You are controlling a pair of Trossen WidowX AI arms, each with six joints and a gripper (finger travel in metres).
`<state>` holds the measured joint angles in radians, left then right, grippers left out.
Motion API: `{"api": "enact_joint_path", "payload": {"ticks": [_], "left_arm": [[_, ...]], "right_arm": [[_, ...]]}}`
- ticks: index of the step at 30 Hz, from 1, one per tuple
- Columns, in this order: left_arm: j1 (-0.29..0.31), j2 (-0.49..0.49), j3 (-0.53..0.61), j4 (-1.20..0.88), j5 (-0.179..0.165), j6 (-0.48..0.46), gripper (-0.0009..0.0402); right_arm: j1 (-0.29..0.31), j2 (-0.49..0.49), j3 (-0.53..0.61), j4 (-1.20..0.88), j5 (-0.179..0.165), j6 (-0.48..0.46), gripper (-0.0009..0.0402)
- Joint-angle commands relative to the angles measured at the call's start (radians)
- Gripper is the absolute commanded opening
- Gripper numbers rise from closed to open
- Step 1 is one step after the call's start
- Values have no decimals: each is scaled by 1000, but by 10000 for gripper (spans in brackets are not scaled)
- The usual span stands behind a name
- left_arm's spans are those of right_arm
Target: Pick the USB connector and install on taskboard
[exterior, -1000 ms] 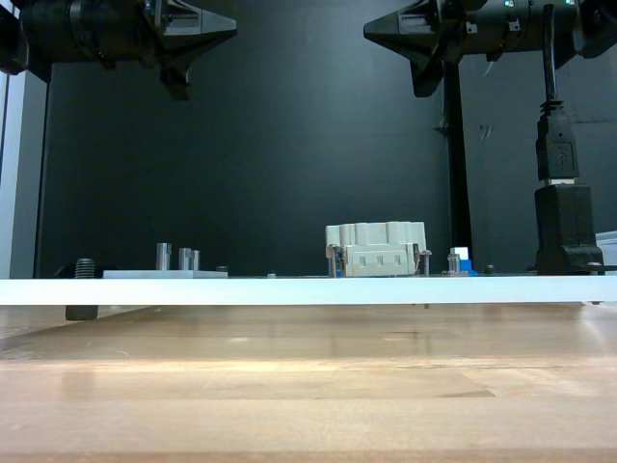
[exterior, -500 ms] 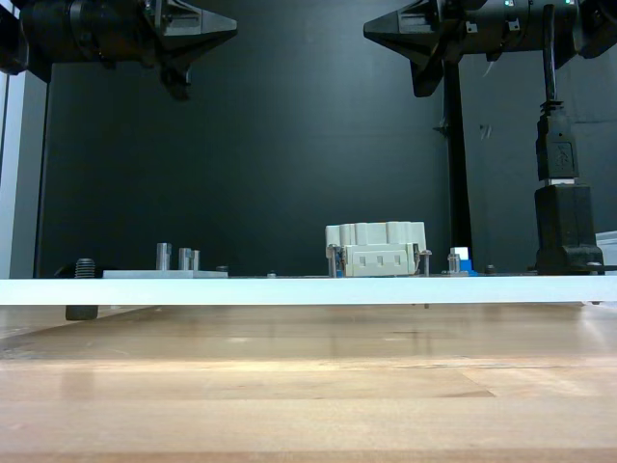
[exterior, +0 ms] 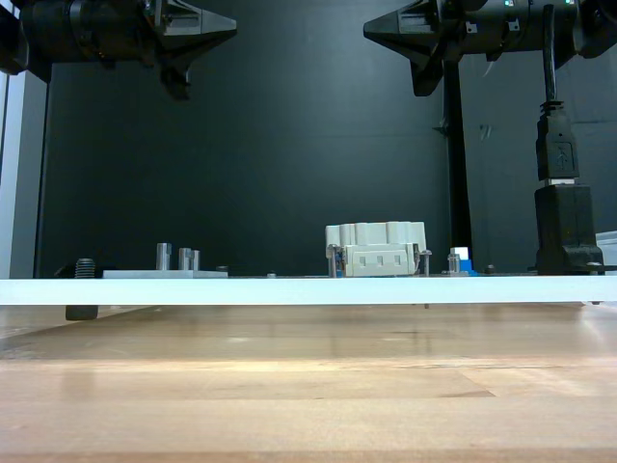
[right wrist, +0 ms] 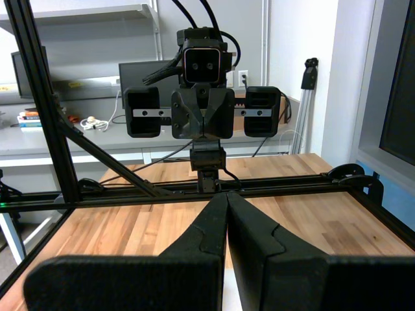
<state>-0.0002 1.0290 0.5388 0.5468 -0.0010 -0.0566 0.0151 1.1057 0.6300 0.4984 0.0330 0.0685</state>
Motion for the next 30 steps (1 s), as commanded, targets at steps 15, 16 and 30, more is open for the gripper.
{"api": "enact_joint_path", "payload": {"ticks": [15,16,30], "left_arm": [[0,0,0,0,0,0,0],[0,0,0,0,0,0,0],[0,0,0,0,0,0,0]], "right_arm": [[0,0,1,29,0,1,0],[0,0,1,29,0,1,0],[0,0,1,29,0,1,0]]}}
